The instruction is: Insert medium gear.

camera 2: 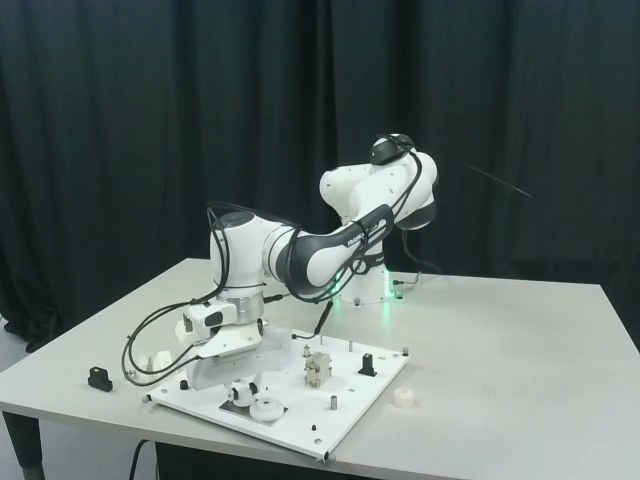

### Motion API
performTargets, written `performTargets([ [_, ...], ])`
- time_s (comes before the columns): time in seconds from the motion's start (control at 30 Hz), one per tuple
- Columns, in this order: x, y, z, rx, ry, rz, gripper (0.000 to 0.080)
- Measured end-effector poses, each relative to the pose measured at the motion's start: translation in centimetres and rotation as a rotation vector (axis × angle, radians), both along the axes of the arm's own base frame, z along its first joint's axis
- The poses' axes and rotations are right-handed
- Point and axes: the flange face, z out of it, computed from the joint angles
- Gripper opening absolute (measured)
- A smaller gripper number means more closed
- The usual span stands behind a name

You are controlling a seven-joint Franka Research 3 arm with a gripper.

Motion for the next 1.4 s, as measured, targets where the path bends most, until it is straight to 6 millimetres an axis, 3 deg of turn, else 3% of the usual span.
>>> performTargets([
  [0.53,0.00,0.00,-0.01,0.003,0.004,0.193,0.0278],
  [1.07,-0.02,0.04,0.02,-0.002,-0.003,-0.108,0.0278],
  [1.4,-0.03,0.04,0.00,0.001,0.002,0.097,0.0278],
])
